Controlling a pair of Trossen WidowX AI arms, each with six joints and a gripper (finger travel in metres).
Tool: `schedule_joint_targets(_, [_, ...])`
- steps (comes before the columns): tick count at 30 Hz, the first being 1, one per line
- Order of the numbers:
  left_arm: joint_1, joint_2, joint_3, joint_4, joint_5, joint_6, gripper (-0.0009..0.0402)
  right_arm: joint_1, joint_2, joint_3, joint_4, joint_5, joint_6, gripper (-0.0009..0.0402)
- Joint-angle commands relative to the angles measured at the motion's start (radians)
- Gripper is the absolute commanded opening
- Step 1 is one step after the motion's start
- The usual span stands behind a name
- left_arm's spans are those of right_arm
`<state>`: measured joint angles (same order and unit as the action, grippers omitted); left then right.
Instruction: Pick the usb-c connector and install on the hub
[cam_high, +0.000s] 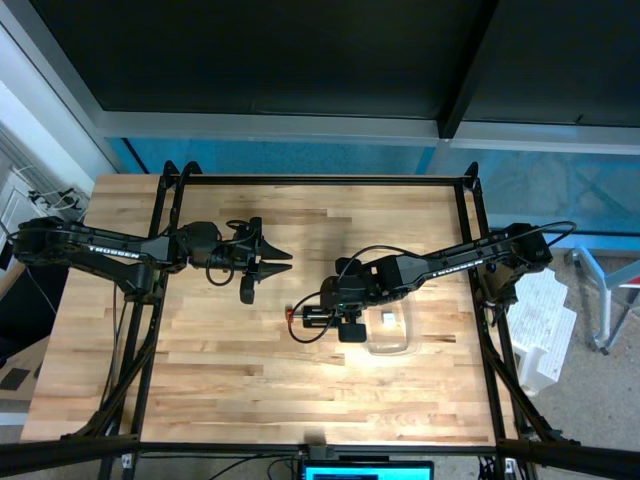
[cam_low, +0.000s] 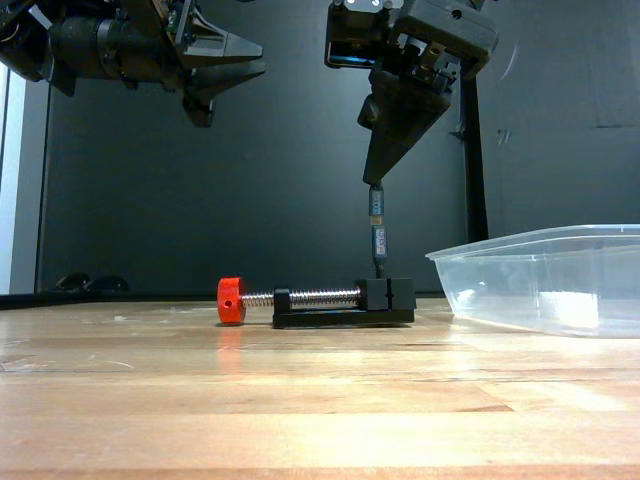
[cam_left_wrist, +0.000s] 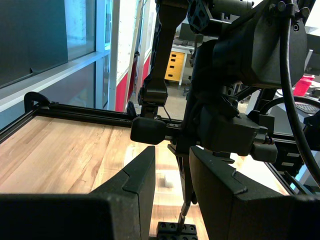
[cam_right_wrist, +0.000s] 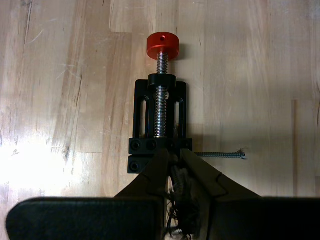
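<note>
Pale butcher-block table (cam_low: 300, 420), planked and lightly scuffed, fills the foreground of the low view. On it at lower centre lies a small black metal vise (cam_low: 340, 300), with a bright threaded screw (cam_low: 315, 297) and a round red knob (cam_low: 231, 300) pointing toward the frame's left. At lower right sits a clear plastic tub (cam_low: 540, 280) with a rolled rim; the high view shows a small white block (cam_high: 388, 318) inside it.

The right gripper (cam_low: 377, 178) points straight down from the upper centre of the frame, its tapered black fingers pinched on the usb-c connector (cam_low: 378, 238). The connector hangs upright, slim and dark, with its lower end at the vise's jaw block. Whether it is seated in anything there cannot be told. In the right wrist view a frayed braided cord end (cam_right_wrist: 220, 155) lies on the wood just beside the vise.

The left gripper (cam_low: 262, 57) hangs high at upper left, well apart from the vise, fingers spread and holding nothing. Its arm reads "TROSSEN" (cam_high: 105, 252) in white.
</note>
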<state>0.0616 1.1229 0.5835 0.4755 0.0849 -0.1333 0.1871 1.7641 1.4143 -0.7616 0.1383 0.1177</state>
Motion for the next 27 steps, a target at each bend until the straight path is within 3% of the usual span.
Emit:
schedule_joint_targets(1, [0.0, 0.0, 0.0, 0.0, 0.0, 0.0, 0.009, 0.0, -0.001, 0.0, 0.004, -0.002, 0.001, 0.0])
schedule_joint_targets(27, [0.0, 0.0, 0.0, 0.0, 0.0, 0.0, 0.009, -0.001, -0.003, -0.016, 0.004, -0.008, 0.005, 0.0])
